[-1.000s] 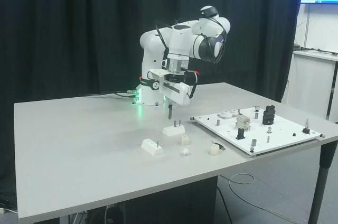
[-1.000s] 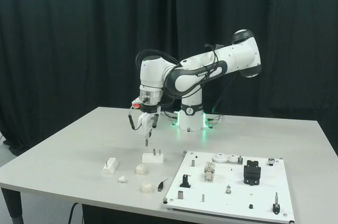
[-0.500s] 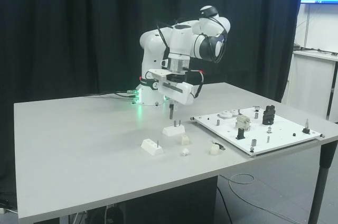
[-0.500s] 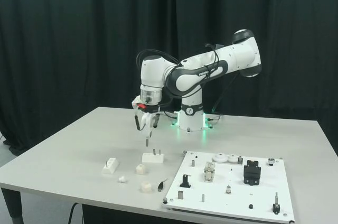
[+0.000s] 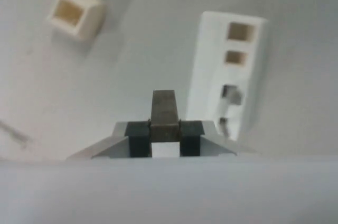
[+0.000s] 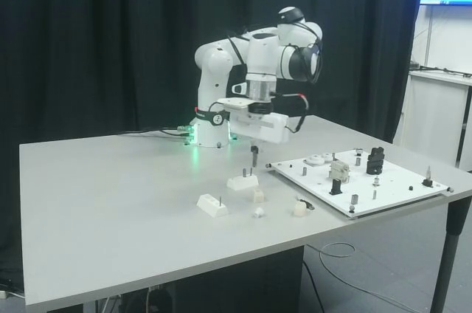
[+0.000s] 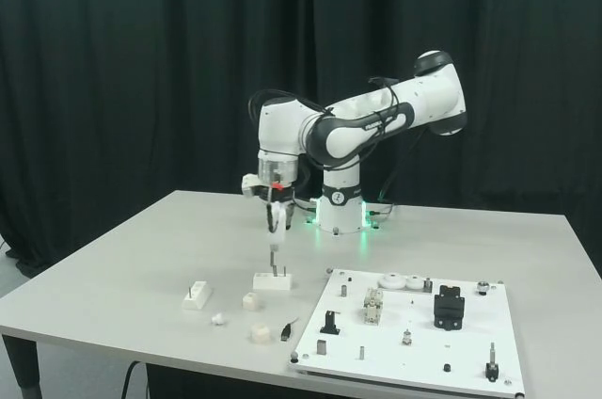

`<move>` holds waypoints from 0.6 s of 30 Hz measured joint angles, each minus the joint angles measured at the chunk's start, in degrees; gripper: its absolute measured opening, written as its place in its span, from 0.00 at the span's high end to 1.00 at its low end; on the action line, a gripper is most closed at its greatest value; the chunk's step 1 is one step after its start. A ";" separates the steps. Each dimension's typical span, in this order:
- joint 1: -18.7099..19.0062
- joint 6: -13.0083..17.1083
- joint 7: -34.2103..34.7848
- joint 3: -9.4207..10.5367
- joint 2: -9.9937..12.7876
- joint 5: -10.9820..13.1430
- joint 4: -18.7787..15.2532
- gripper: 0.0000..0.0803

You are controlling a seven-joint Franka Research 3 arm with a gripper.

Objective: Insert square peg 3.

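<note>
Between fingers (image 5: 164,140), square peg (image 5: 163,109), above holder (image 5: 228,73)

white arm (image 6: 254,54), grey table (image 6: 110,187), black curtain (image 7: 141,60)

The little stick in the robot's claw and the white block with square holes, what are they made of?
The grey square peg looks like dull metal: dark, straight-edged, with a faint sheen on its end. The white rectangular block with square holes looks like matte plastic, possibly printed: evenly white with softly rounded edges and no shine. Neither can be told for sure from looks alone.
</note>
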 joint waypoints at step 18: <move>2.19 0.89 -7.44 1.73 0.01 0.43 6.65 0.86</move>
